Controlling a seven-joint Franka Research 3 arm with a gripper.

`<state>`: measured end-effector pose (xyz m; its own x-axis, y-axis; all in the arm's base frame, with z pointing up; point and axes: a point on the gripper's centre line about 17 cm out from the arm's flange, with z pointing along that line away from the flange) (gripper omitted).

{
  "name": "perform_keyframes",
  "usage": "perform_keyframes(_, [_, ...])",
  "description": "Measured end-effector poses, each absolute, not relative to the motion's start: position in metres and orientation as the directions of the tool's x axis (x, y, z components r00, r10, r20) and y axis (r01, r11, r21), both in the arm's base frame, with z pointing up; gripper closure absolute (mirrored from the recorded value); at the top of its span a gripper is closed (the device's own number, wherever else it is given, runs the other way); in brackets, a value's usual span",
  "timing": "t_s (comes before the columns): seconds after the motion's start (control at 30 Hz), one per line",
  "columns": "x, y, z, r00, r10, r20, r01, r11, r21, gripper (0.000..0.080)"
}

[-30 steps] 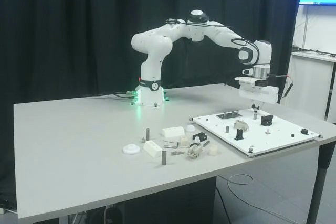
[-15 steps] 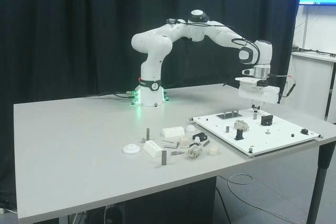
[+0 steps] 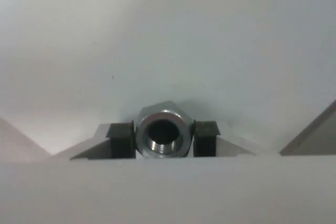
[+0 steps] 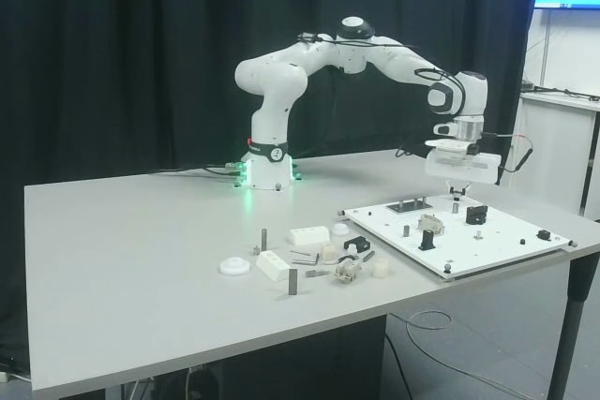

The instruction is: Remove bolt 4.

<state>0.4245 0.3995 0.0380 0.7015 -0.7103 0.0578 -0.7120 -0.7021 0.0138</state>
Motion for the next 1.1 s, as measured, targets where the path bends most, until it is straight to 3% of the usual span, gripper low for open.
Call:
perform_keyframes(0.57, [0.4233,0.3985,0.0386,0.881,-0.471,0.053,-0.473,-0.88,0.036,0.0565])
perform_keyframes(1.1, [0.4234,0.3983,0.0389,0.992,-0.119,0.037,-0.12,-0.991,0.049,0.0565])
